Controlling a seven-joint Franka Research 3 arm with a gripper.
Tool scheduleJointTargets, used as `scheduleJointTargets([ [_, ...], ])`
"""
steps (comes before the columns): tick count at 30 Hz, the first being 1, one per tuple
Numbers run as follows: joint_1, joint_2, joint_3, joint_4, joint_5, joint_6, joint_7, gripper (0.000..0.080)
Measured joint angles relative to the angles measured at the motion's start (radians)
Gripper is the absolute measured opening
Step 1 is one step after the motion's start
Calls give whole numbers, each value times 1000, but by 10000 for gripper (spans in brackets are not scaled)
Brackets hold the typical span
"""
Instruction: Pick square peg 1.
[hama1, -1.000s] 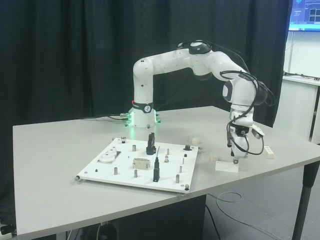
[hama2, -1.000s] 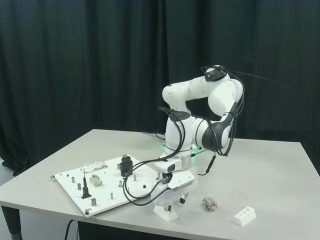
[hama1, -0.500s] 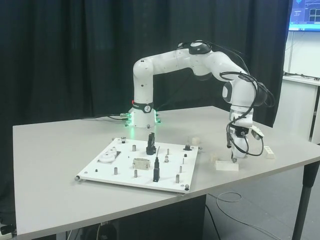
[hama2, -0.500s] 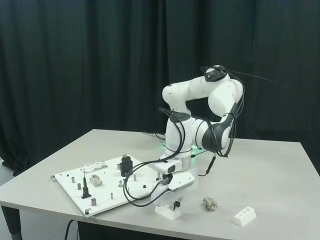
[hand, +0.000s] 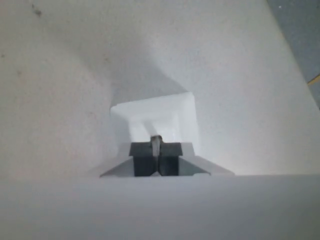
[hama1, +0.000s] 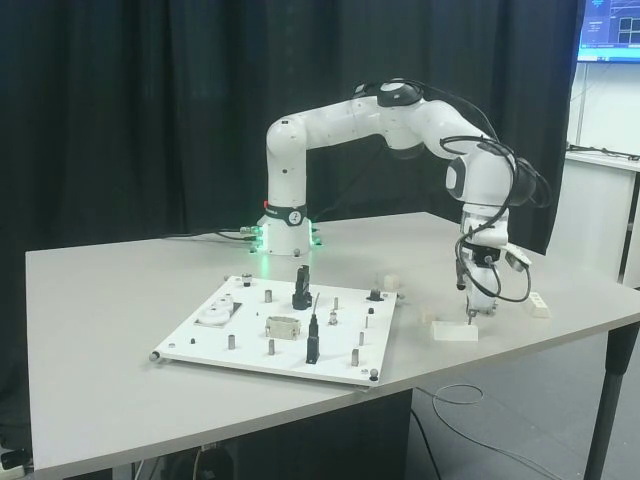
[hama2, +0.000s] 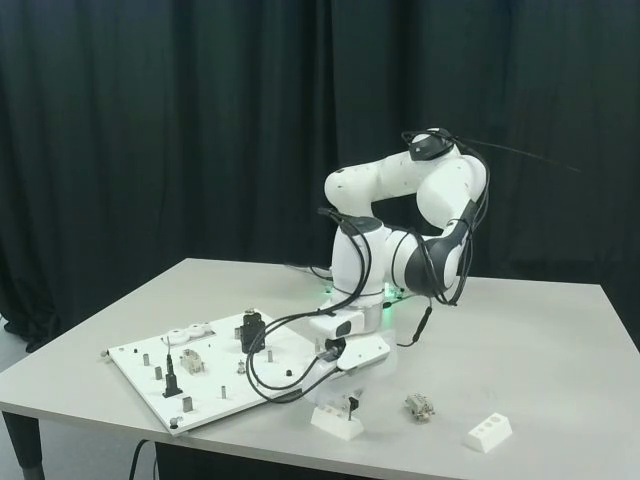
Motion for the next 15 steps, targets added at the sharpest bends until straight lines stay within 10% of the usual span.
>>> scheduleJointTargets([
  [15,19,-4,-60,10,0,-52,4,25],
])
